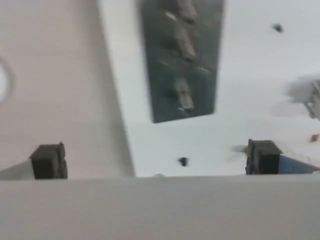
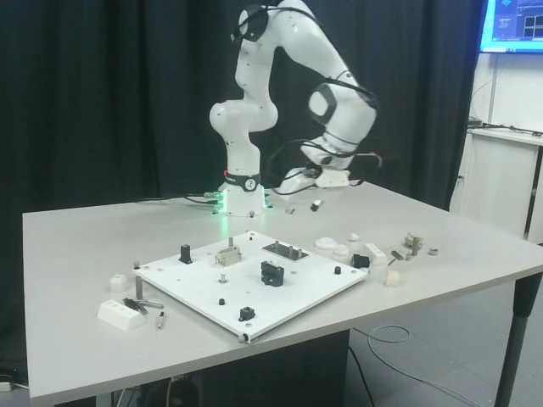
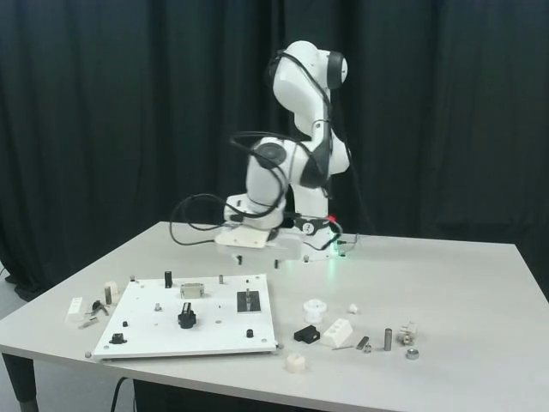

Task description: Remove round peg 3.

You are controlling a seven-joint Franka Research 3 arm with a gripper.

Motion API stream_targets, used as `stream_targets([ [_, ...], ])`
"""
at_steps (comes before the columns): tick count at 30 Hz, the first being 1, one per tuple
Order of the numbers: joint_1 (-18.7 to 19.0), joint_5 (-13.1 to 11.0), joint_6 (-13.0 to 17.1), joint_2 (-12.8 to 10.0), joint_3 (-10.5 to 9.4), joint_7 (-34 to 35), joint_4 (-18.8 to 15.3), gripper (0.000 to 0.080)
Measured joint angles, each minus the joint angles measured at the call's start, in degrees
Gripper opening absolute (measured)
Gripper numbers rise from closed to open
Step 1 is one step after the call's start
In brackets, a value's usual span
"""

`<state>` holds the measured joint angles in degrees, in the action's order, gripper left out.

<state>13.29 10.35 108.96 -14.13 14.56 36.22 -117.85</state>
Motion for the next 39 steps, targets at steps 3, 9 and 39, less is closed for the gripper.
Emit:
stream_targets([
  [3, -2.21, 0.58, 1.33, 0.77, 0.03, -0.76, -1.47, 0.08],
  [9, -6.57, 1.37, 4.82, 1.88, 0.27, -2.59, -4.67, 0.08],
  [39, -11.7, -0.89, 16.42, 2.15, 9.37, -16.28, -15.64, 0.08],
])
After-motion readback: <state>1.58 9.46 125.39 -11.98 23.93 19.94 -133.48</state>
